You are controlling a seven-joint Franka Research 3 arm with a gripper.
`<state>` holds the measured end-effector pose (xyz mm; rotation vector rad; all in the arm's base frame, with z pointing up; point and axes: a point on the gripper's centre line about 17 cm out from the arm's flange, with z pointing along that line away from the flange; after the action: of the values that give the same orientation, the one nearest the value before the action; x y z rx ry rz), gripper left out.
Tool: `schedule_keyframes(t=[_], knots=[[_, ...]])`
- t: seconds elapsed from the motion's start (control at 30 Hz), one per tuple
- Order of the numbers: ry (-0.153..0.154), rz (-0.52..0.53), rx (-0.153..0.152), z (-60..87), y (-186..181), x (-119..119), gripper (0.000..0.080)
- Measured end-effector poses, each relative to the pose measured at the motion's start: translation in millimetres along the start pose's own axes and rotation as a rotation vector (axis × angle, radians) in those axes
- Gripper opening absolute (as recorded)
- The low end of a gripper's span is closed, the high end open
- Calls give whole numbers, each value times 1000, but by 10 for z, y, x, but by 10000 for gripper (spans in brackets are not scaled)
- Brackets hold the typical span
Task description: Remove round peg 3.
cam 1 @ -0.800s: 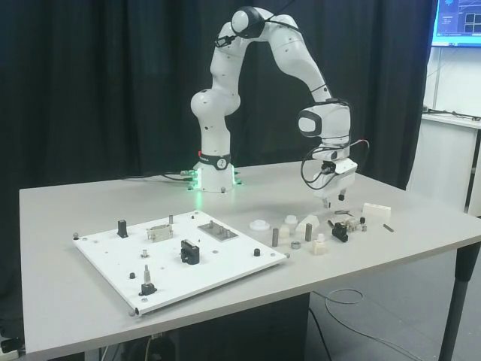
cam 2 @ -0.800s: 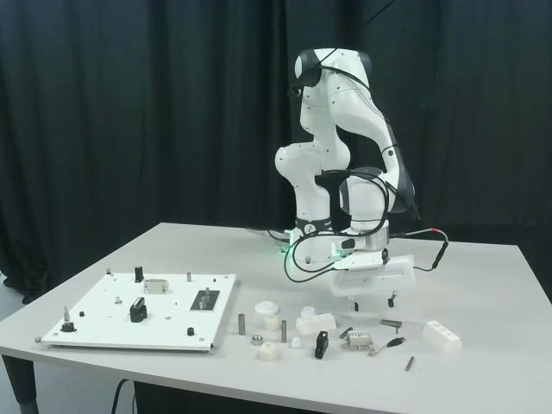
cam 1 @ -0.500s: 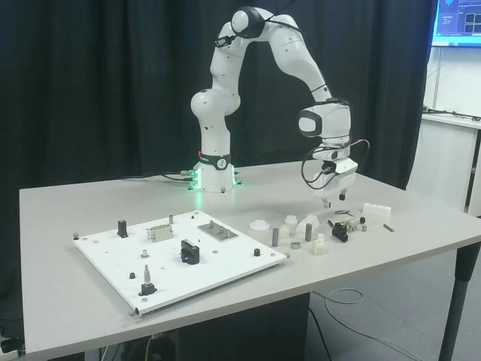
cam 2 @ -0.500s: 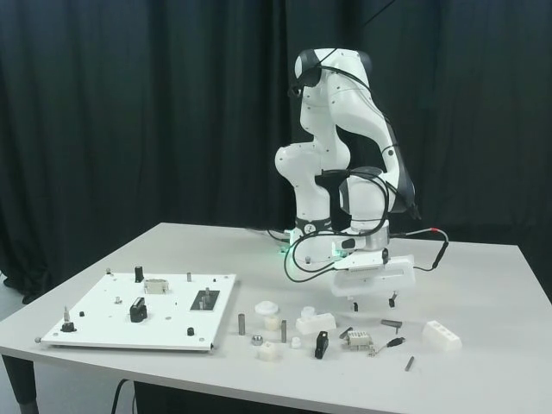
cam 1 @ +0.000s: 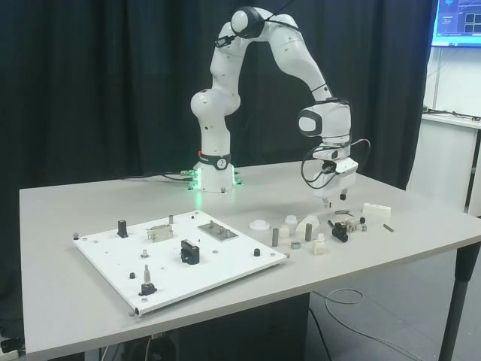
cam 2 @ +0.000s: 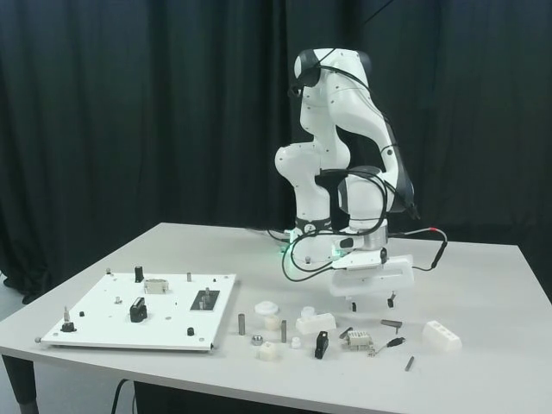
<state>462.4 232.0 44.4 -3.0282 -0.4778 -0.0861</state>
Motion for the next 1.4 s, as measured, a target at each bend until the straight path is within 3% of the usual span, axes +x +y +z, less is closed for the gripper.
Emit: schedule_keyframes(t=[0.63,1.03,1.2,1.4], knots=[[21,4,-7,-70,249,133,800],[33,9,-24,-139,611,212,800],[16,6,-39,-183,866,168,800],[-30,1,-62,-275,1239,27,800]])
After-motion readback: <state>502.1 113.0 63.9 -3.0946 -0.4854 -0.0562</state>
